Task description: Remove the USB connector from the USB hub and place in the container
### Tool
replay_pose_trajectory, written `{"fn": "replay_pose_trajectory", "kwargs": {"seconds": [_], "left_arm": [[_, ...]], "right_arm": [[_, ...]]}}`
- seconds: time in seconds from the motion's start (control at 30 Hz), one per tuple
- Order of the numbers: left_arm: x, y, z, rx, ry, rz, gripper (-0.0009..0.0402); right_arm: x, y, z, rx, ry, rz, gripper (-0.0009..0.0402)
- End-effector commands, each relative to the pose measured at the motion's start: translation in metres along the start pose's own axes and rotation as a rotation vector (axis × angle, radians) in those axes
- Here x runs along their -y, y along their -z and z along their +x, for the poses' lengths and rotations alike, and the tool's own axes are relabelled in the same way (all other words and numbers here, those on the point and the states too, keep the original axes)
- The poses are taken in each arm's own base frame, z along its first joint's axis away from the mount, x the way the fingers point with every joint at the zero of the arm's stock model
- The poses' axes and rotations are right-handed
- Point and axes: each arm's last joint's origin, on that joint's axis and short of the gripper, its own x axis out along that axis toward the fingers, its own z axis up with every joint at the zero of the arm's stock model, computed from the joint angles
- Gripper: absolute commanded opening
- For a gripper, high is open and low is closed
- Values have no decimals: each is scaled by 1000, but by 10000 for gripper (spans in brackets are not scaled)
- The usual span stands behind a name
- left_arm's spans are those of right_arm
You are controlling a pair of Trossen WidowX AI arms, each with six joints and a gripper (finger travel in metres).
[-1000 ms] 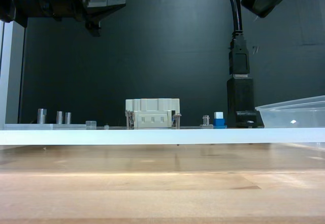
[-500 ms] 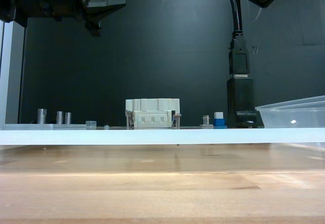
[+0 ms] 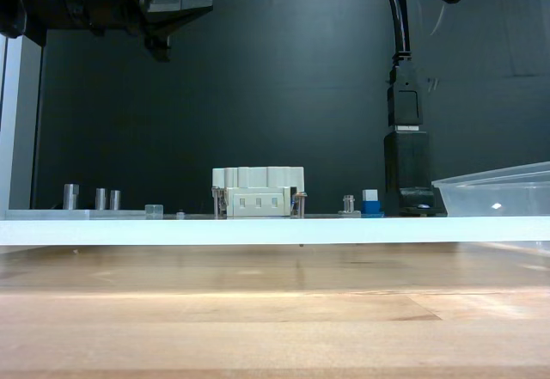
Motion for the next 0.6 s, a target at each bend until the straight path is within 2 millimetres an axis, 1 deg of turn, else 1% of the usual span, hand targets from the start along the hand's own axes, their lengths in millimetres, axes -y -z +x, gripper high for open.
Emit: {"fn": "replay_pose_trajectory", "kwargs": {"seconds": [0.03, 0.33, 0.6], "left_arm": [[0, 0, 0, 0, 0, 0, 1], [0, 0, 0, 0, 0, 0, 1], [0, 0, 0, 0, 0, 0, 1]], "right_arm": [[-7, -2, 5, 1, -8, 12, 21], [-27, -9, 21, -7, 11, 26, 78], [-40, -15, 44, -23, 17, 43, 180]]}}
